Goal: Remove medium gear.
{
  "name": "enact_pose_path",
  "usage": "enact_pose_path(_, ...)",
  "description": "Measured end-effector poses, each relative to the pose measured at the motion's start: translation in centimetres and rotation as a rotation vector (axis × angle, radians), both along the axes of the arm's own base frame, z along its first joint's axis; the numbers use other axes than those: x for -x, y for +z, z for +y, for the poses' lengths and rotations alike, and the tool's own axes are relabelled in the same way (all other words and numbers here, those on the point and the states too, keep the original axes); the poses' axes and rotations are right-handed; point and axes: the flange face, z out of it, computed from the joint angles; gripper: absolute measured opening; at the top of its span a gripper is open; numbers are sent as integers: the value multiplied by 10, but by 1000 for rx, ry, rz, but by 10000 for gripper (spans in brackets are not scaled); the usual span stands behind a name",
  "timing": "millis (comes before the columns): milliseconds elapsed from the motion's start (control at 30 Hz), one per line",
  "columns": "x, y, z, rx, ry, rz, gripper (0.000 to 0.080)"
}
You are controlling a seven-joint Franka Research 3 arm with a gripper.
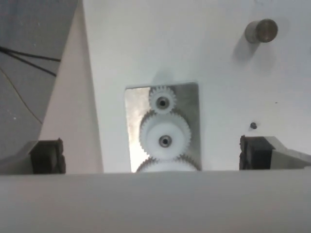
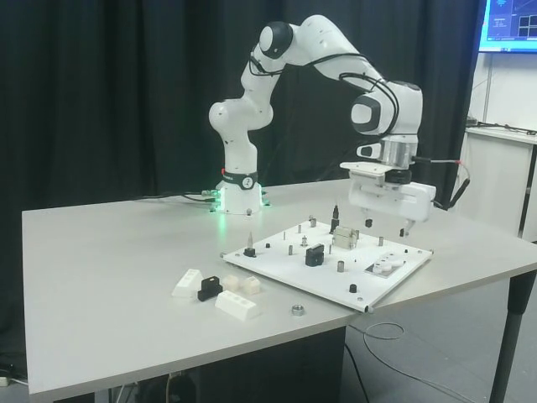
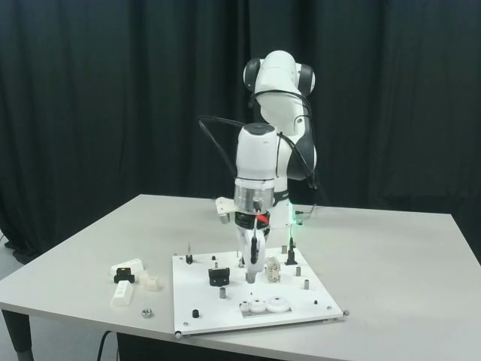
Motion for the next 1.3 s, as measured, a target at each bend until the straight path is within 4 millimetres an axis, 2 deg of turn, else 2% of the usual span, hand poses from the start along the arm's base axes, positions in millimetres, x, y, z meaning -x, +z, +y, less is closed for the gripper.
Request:
enact_pose_path(300,6,-14,0,-1,24,22,800)
enact_pose_path(867,14,-33,17,-22,61,11,800)
enact_pose_path(1300,21,-47,14,-37,77,-12,800)
